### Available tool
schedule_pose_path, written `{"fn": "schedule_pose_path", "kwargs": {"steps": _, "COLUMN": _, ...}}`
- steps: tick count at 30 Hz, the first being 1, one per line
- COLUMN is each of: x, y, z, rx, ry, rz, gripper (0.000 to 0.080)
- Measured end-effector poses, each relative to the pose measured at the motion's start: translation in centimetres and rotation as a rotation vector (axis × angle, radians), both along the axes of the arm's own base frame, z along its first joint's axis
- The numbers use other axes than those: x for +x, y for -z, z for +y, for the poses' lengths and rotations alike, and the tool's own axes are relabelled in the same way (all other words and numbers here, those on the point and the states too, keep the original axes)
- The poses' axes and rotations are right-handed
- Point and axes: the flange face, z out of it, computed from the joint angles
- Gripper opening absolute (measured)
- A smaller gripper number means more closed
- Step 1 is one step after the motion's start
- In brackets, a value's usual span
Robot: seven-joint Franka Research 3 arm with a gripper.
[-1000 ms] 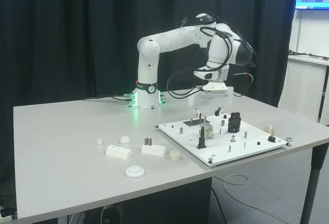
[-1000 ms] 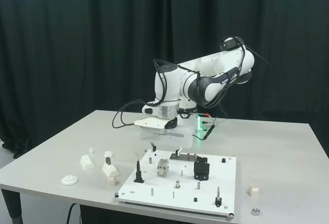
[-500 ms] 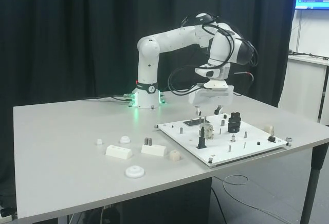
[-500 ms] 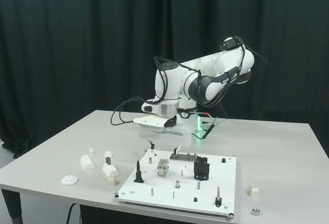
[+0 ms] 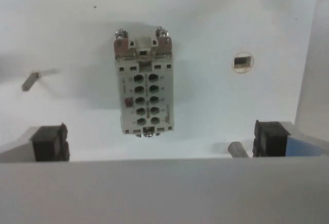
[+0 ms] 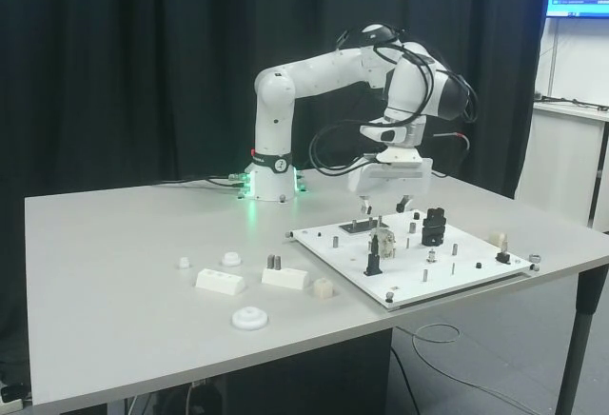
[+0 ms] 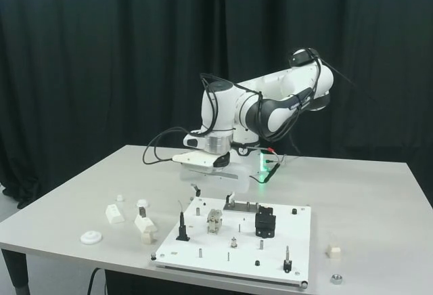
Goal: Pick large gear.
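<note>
Grey bench (image 6: 114, 244) carries a white board (image 6: 411, 263) near its front right corner, slightly angled to the edges. Left of the board, toward the front edge: large gear (image 6: 249, 318), white, flat on the surface, nearest the front. Behind it two white blocks (image 6: 220, 282) (image 6: 284, 277) side by side, a small pale piece (image 6: 324, 288) just beside the second block. Two small white round parts (image 6: 184, 263) (image 6: 230, 259) further back. White arm base (image 6: 270, 179) bolted near the back edge, green light at it. A small pale block (image 7: 332, 250) and a nut (image 7: 335, 279) by the right front corner.
</note>
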Motion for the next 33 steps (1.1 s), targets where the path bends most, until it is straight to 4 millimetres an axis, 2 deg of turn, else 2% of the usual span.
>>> {"fn": "schedule_pose_path", "kwargs": {"steps": 6, "x": 0.5, "y": -0.3, "z": -0.7, "rx": -0.008, "ry": -0.025, "rz": -0.002, "gripper": 0.0800}}
{"fn": "schedule_pose_path", "kwargs": {"steps": 14, "x": 1.7, "y": -1.2, "z": -3.2, "rx": -0.054, "ry": -0.060, "rz": -0.002, "gripper": 0.0800}}
{"fn": "schedule_pose_path", "kwargs": {"steps": 24, "x": 3.5, "y": -2.6, "z": -8.7, "rx": -0.113, "ry": -0.097, "rz": 0.008, "gripper": 0.0800}}
{"fn": "schedule_pose_path", "kwargs": {"steps": 33, "x": 5.3, "y": -3.2, "z": -14.8, "rx": -0.142, "ry": -0.122, "rz": 0.018, "gripper": 0.0800}}
